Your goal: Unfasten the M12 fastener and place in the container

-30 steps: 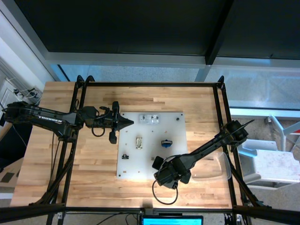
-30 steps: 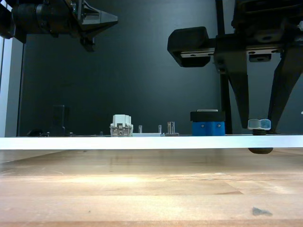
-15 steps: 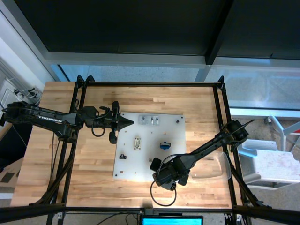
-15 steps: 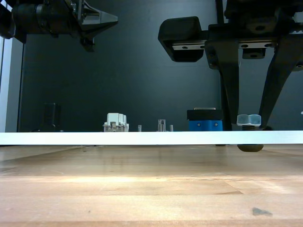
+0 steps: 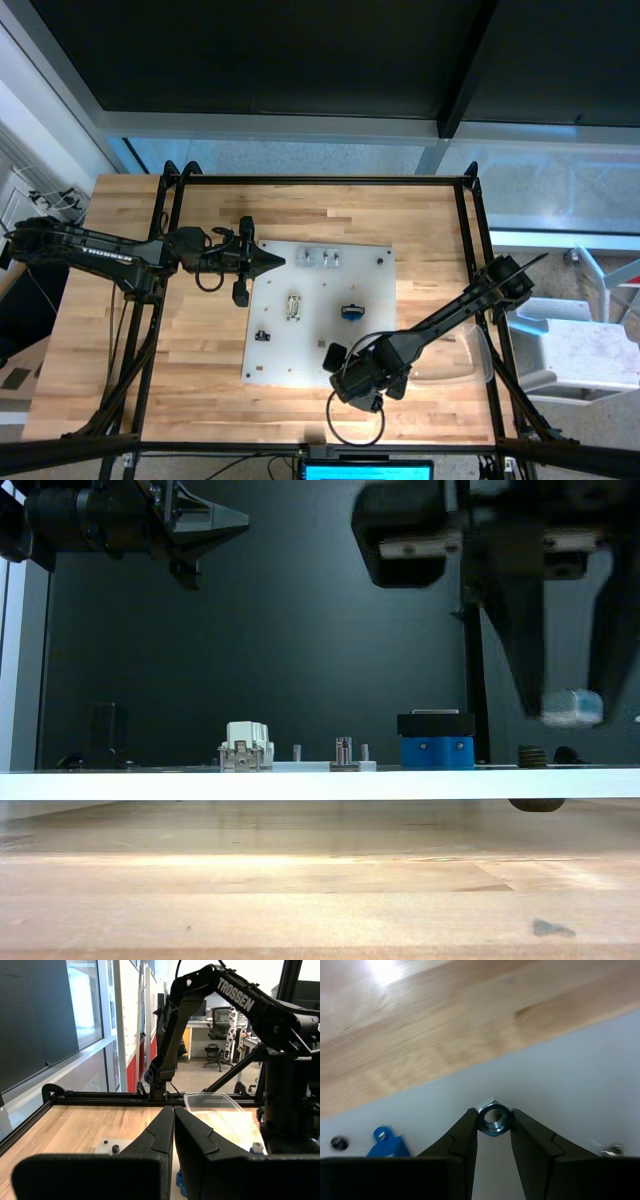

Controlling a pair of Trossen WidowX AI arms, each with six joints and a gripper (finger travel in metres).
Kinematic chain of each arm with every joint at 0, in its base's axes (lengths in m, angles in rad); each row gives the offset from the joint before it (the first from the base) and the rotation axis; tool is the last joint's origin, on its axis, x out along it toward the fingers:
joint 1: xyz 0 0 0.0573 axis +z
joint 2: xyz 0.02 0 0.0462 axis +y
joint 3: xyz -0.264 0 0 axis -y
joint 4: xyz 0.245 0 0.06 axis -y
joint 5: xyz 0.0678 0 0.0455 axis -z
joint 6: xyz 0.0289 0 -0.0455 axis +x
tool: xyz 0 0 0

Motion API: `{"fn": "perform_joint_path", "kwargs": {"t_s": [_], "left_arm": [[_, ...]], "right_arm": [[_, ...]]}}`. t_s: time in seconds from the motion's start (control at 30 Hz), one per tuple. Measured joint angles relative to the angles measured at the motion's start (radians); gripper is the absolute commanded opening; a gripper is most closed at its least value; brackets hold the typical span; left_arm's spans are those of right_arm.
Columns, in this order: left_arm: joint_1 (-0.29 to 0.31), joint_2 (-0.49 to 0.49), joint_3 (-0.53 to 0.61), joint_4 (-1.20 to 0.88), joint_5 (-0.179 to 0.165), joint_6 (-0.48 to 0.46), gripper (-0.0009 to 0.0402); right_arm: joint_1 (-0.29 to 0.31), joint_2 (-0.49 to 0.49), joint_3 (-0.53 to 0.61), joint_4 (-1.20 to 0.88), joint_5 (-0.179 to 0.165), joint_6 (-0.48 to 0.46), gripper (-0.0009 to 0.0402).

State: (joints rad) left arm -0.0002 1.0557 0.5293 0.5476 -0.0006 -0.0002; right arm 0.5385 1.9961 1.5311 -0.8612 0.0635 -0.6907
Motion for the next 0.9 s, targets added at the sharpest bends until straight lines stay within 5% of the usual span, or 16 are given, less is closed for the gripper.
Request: {"fn": "perform_joint_path", "kwargs": {"t_s": [0.4,0.9], "left_arm": [[0.000,0.000,0.000,0.000,0.000,0.000,0.0000],[0.000,0.000,0.000,0.000,0.000,0.000,0.0000]], "right_arm": [[-0.001,-0.018,-0.002,-0.013,0.013,0.017,0.0009],[0.006,-0.137,-0.003,-0.058,0.020,0.285,0.0009]]}}
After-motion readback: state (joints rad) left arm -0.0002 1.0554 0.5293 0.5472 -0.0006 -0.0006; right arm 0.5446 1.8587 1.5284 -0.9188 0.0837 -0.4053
